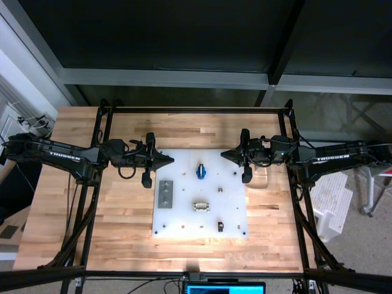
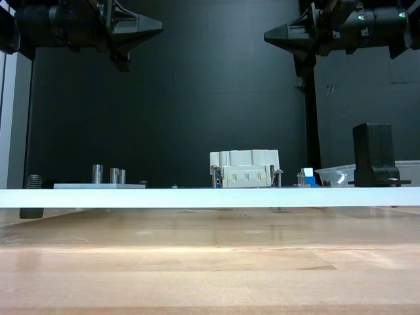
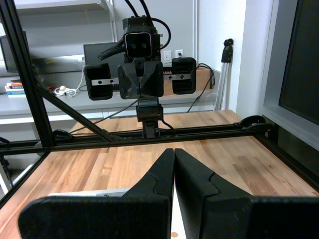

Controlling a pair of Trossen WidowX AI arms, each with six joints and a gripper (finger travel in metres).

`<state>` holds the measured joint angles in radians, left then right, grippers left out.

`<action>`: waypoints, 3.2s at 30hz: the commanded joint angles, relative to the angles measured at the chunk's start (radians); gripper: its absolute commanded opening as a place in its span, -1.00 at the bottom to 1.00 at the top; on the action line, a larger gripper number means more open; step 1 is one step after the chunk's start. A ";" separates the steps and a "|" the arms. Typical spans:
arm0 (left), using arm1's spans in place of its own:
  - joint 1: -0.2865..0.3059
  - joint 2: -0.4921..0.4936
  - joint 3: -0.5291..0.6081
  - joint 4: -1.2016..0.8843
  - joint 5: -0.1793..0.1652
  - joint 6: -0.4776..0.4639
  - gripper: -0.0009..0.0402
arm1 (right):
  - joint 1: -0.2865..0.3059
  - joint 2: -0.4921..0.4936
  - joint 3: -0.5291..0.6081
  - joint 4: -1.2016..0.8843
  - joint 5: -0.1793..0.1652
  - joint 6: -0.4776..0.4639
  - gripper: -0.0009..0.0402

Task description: Pick the 16mm bar and install on taskboard

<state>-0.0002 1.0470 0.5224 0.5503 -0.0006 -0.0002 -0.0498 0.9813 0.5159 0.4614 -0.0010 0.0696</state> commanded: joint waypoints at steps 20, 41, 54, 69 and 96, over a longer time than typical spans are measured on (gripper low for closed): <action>0.000 0.000 0.000 0.000 0.000 0.000 -0.96 | -0.001 -0.004 0.075 -0.209 0.008 -0.010 -0.96; 0.000 0.000 0.000 0.000 0.000 0.000 -0.96 | -0.010 0.125 0.512 -1.303 0.038 -0.078 -0.96; 0.000 0.000 0.000 0.000 0.000 0.000 -0.96 | -0.011 0.127 0.515 -1.609 0.043 -0.051 -0.96; 0.000 0.000 0.000 0.000 0.000 0.000 -0.96 | -0.056 0.127 0.462 -1.680 0.069 -0.132 -0.61; 0.000 0.000 0.000 0.000 0.000 0.000 -0.96 | -0.199 0.145 0.254 -1.532 0.087 -0.365 0.07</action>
<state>-0.0002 1.0470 0.5228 0.5507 -0.0010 -0.0002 -0.2451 1.1221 0.7765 -1.0763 0.0868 -0.2943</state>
